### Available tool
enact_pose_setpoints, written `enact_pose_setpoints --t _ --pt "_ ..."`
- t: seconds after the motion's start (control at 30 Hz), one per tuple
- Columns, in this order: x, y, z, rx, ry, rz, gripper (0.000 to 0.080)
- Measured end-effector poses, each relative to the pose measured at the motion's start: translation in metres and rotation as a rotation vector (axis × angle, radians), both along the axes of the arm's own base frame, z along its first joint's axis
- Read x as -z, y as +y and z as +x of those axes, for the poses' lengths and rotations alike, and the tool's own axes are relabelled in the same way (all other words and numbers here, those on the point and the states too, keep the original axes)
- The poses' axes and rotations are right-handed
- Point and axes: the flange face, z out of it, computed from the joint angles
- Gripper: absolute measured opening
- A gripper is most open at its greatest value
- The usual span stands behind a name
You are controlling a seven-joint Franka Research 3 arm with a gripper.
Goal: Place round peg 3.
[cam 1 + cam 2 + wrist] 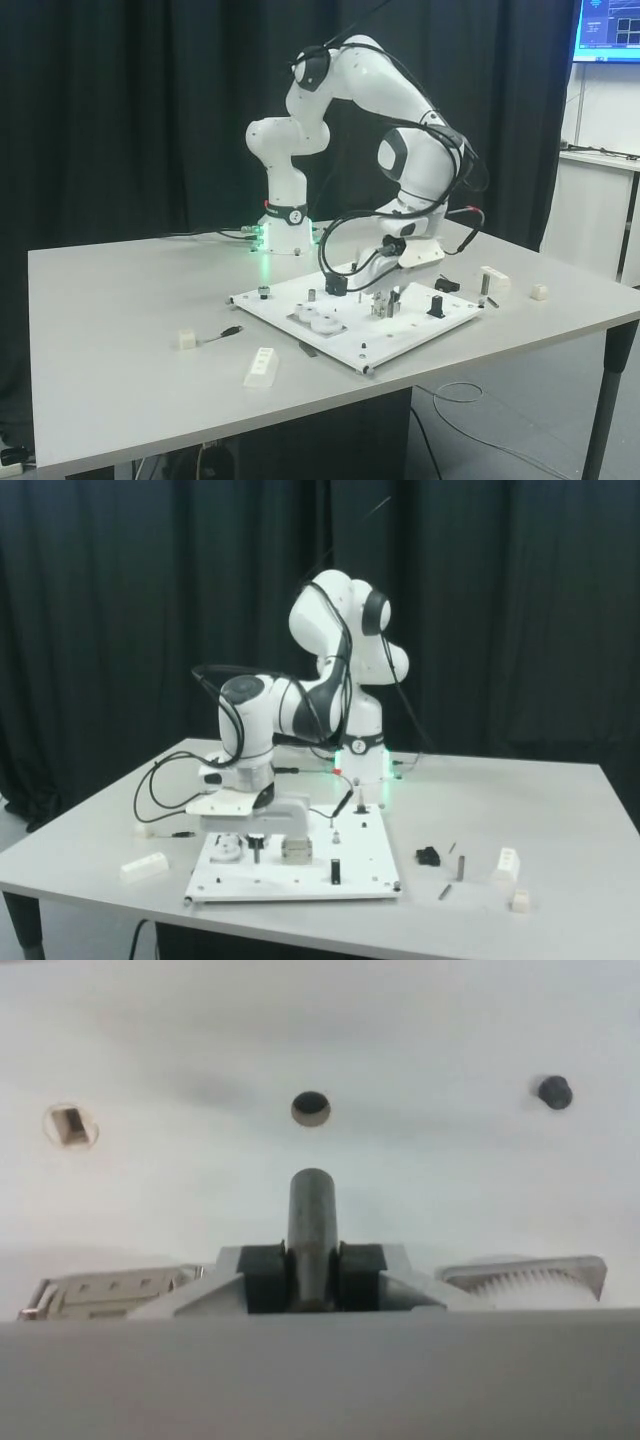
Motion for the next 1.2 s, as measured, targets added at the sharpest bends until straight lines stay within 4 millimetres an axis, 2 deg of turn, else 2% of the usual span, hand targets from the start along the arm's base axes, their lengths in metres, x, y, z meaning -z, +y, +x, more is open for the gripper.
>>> enact_pose_setpoints --t 0.8,1.0,1.2 --pt "-0.006 -0.005 0.0 -0.013 -0.007 -0.017 0.0108" --pt "-0.009 -0.017 0.0 -0.035 -0.012 -0.049 0.0108" --pt "-0.011 -0.042 -0.001 -0.061 -0.018 -0.078 0.0108"
